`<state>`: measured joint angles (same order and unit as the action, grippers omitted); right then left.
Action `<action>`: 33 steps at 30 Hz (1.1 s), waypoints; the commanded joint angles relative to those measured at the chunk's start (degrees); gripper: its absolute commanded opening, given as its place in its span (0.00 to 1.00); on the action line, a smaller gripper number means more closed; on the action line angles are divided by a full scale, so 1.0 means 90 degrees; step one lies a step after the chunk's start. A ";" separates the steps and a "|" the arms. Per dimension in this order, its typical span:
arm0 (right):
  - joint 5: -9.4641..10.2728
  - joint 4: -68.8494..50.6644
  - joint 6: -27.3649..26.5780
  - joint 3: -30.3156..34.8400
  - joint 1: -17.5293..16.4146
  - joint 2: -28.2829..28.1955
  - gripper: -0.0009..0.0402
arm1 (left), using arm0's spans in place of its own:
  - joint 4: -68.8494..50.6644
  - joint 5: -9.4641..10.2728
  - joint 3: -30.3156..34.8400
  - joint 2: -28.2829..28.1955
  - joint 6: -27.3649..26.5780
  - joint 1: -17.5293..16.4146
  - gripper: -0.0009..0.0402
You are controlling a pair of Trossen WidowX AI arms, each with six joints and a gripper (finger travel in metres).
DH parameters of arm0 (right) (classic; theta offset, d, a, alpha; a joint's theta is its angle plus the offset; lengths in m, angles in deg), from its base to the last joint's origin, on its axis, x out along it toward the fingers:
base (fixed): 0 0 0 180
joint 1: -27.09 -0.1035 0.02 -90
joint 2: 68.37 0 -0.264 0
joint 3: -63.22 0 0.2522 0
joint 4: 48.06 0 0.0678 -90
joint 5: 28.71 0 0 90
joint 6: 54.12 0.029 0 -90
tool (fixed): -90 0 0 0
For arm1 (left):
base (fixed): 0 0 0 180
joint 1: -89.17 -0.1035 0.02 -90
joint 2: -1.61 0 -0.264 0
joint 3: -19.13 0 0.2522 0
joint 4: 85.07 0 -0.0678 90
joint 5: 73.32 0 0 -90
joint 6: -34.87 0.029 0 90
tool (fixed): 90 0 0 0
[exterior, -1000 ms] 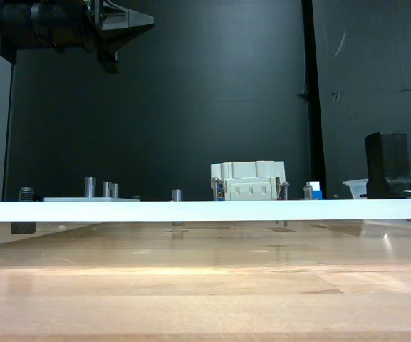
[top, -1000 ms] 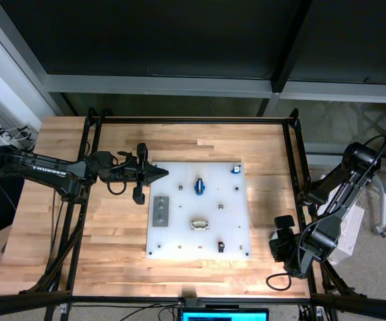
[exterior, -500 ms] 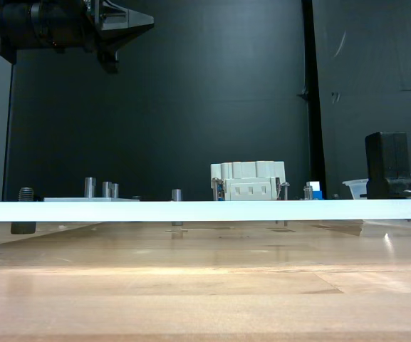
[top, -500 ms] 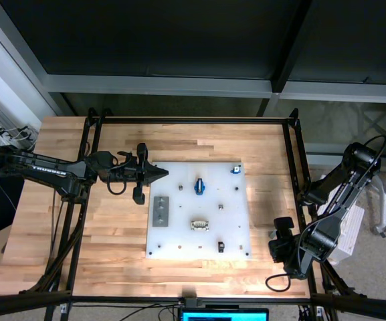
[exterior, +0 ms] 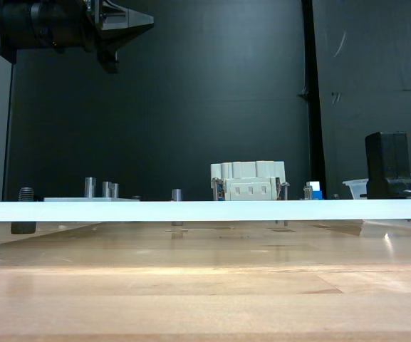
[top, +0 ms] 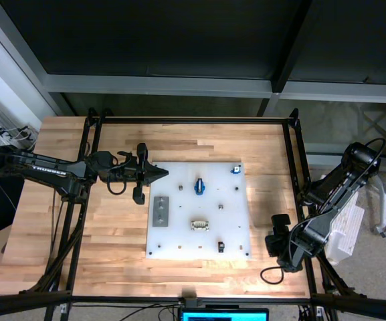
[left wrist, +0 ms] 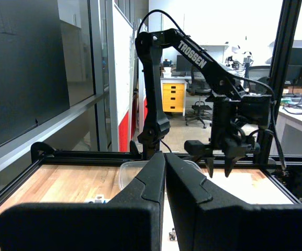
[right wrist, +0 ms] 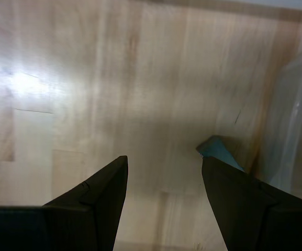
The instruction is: Remove the 16mm bar from the taskboard and place in the container
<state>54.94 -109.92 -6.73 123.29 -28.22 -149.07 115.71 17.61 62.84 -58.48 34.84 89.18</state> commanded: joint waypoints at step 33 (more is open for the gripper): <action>0.0158 0.1088 -0.0986 -0.1666 0.0716 0.0680 0.45 | 0.0000 -0.0002 0.0000 -0.0002 0.0000 0.0000 0.02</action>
<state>56.34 -100.52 -15.47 108.47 -21.77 -142.73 115.71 17.61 62.84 -58.48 34.82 89.18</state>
